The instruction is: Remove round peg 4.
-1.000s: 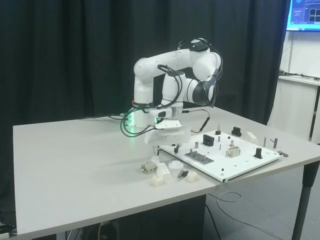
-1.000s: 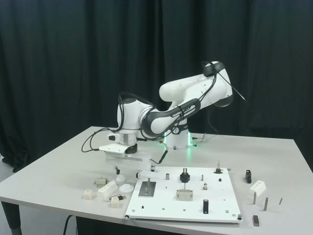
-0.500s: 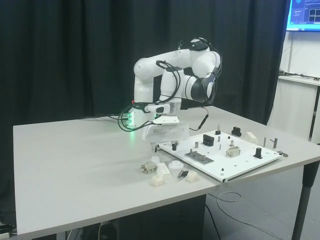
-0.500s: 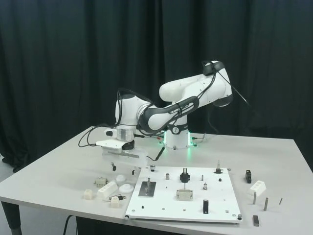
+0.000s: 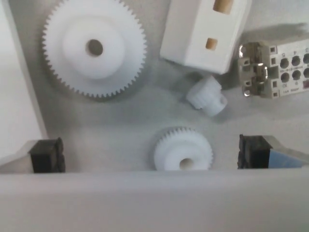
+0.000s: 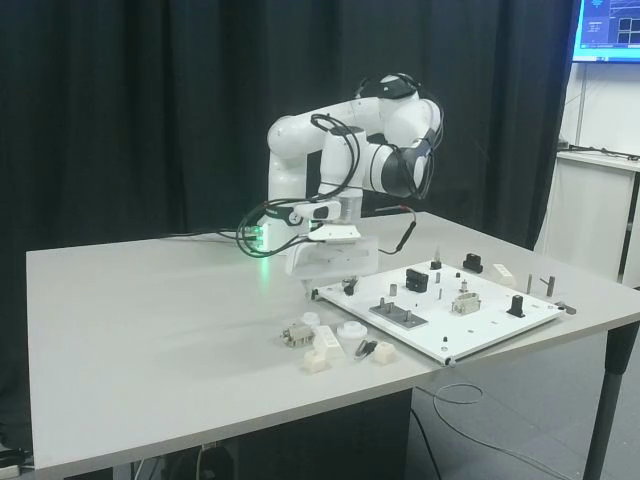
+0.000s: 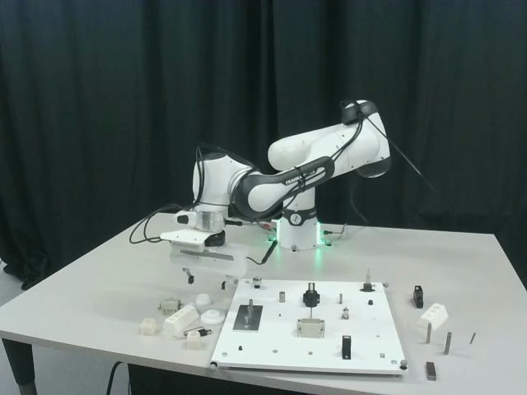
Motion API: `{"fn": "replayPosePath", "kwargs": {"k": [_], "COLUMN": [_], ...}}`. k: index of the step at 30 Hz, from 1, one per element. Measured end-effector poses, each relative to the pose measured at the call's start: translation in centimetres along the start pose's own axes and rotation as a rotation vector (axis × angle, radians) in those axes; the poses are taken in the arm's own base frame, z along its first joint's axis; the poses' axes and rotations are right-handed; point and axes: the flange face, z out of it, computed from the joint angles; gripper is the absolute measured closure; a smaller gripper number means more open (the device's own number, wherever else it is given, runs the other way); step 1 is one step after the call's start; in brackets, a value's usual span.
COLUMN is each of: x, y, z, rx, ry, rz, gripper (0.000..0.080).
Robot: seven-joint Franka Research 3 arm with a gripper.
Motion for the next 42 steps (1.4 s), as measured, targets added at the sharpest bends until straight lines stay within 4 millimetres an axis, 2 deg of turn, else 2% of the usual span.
{"fn": "replayPosePath", "kwargs": {"k": [20, 30, 42], "x": [-0.6, -2.4, -5.7], "y": [-1.4, -3.4, -6.7], "z": [-1.1, -1.6, -1.8], "rx": [0.028, 0.058, 0.05], "ry": [-0.034, -0.104, -0.151], "rz": [-0.028, -0.032, -0.016], "gripper": [0.0003, 0.0003, 0.0003]}}
